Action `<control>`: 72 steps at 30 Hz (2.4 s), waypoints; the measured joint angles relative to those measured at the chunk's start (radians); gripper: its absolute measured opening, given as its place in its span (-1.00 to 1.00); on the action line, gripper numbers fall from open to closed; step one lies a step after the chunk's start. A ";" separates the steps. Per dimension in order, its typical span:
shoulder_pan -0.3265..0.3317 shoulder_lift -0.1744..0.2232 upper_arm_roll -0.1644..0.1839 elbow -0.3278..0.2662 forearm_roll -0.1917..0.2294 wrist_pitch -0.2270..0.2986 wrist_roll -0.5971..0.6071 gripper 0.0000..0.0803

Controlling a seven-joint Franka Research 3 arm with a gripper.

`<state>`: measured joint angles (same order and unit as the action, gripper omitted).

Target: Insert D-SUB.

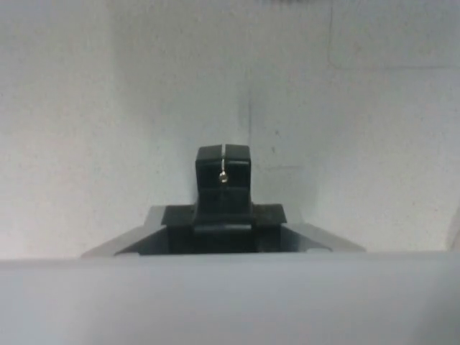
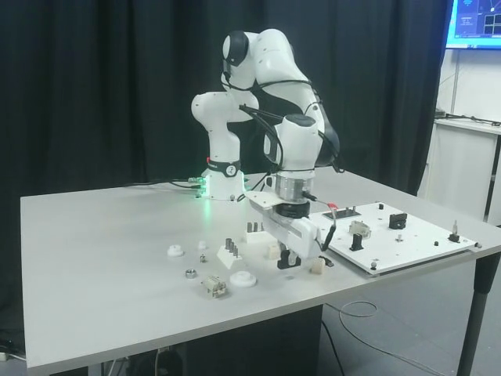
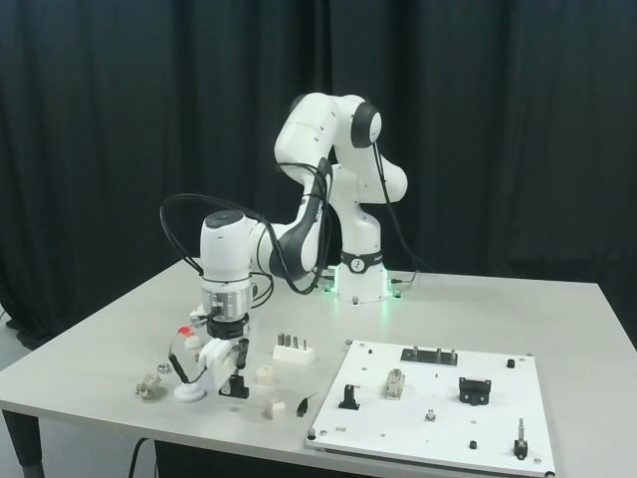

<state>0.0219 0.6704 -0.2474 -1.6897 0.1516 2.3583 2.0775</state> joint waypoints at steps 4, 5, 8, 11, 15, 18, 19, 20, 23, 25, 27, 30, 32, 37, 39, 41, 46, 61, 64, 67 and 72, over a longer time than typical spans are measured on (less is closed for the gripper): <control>0.000 -0.006 -0.004 0.000 0.000 -0.009 -0.005 -0.62; 0.000 -0.007 -0.005 0.000 0.000 -0.011 -0.006 -0.62; 0.000 -0.009 -0.008 0.000 0.000 -0.013 -0.011 -0.62; 0.000 -0.010 -0.009 0.000 0.000 -0.014 -0.013 -0.62; 0.000 -0.010 -0.010 0.000 0.000 -0.014 -0.016 -0.62; 0.000 -0.010 -0.010 0.000 0.000 -0.014 -0.017 -0.62; 0.000 -0.010 -0.010 0.000 0.000 -0.014 -0.017 -0.62; 0.000 -0.010 -0.010 0.000 0.000 -0.014 -0.018 -0.62; 0.001 -0.010 -0.010 0.000 0.000 -0.014 -0.018 -0.62; 0.001 -0.011 -0.010 0.000 0.000 -0.014 -0.018 -0.62; 0.001 -0.011 -0.010 0.000 0.000 -0.014 -0.019 -0.62; 0.001 -0.011 -0.011 0.000 0.000 -0.014 -0.020 -0.62; 0.001 -0.011 -0.011 0.000 0.000 -0.014 -0.023 -0.62; 0.001 -0.012 -0.013 0.000 -0.001 -0.014 -0.027 -0.62; 0.001 -0.012 -0.014 0.000 -0.001 -0.014 -0.028 -0.62; 0.001 -0.013 -0.015 0.000 -0.001 -0.014 -0.029 -0.62; 0.001 -0.013 -0.017 0.000 -0.001 -0.014 -0.031 -0.62; 0.002 -0.022 -0.021 0.002 -0.001 -0.014 -0.056 -0.62; 0.005 -0.026 -0.021 0.002 -0.001 -0.015 -0.073 -0.62; 0.011 -0.032 -0.021 0.002 -0.001 -0.017 -0.094 -0.62; 0.028 -0.044 -0.021 0.002 -0.001 -0.026 -0.134 -0.62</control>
<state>0.0494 0.6265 -0.2679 -1.6880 0.1511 2.3327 1.9431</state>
